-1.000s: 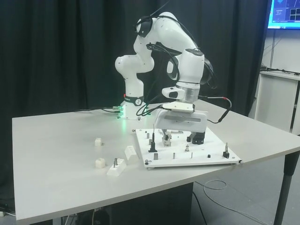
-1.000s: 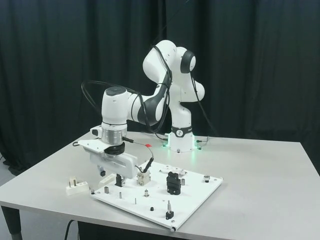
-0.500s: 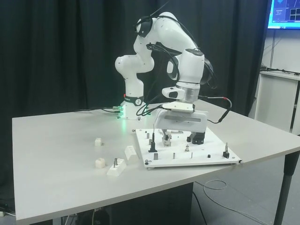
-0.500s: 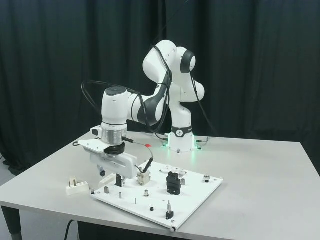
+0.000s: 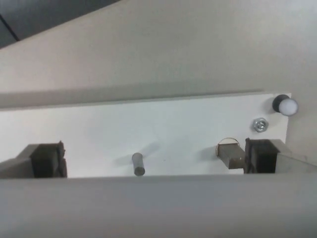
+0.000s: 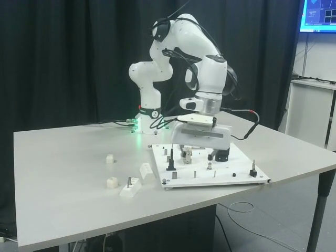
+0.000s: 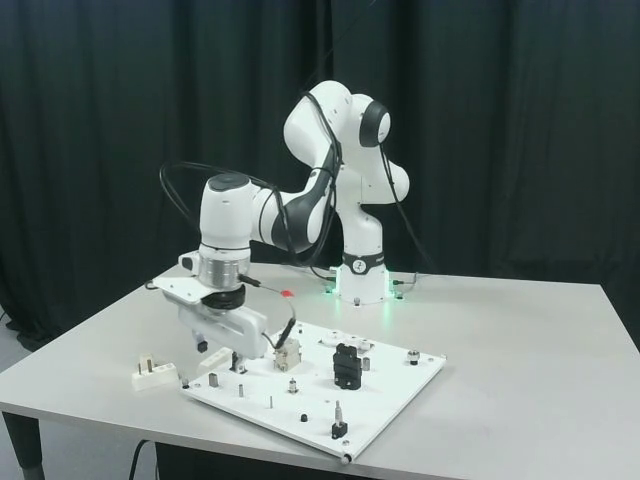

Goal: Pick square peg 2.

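Observation:
In the wrist view a short grey square peg (image 5: 231, 153) stands upright in the white board (image 5: 163, 124). It sits just inside one black fingertip (image 5: 260, 156), close to it. The other fingertip (image 5: 47, 161) is far off across the board. My gripper (image 5: 153, 159) is open and holds nothing. A thin round grey pin (image 5: 138, 164) stands between the fingers, near the middle. In the second room view the gripper (image 7: 220, 355) hangs low over the board's corner nearest the table's front edge.
A screw (image 5: 259, 125) and a black-and-white knob (image 5: 285, 104) sit near the board's corner. Black fixtures (image 7: 346, 366) and thin pins (image 6: 170, 161) stand on the board (image 6: 236, 176). Several loose white blocks (image 6: 130, 188) lie on the table beside it.
The hand has shifted a little sideways over the board, towards the side where the loose white blocks lie. The pieces on the board have not moved.

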`<state>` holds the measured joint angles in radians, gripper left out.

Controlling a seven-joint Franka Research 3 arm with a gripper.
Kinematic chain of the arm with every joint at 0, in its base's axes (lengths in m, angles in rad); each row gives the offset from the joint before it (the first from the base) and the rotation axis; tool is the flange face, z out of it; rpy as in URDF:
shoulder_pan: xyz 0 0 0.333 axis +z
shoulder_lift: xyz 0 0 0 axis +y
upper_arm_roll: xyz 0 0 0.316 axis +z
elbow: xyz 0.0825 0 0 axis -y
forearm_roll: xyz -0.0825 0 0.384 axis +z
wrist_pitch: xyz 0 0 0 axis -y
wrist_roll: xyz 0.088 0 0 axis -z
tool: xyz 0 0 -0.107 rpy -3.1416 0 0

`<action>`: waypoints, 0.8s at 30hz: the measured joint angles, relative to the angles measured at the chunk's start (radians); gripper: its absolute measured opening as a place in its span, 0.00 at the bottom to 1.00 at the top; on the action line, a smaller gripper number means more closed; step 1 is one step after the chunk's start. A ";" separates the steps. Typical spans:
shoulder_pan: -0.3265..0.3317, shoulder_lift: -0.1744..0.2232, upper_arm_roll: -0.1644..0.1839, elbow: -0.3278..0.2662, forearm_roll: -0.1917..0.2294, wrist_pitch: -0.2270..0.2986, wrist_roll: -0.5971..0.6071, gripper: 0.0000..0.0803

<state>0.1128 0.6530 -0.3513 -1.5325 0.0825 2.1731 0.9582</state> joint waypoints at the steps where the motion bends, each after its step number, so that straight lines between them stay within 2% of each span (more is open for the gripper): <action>1: -0.003 0.000 0.000 0.000 -0.005 0.001 0.007 1.00; 12: -0.073 -0.003 -0.006 0.001 -0.069 0.006 0.046 1.00; 21: -0.162 -0.006 -0.009 -0.001 -0.067 0.023 0.059 1.00; 24: -0.193 -0.007 -0.009 -0.004 -0.047 0.027 0.066 1.00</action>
<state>-0.0799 0.6464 -0.3606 -1.5364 0.0352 2.2000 1.0239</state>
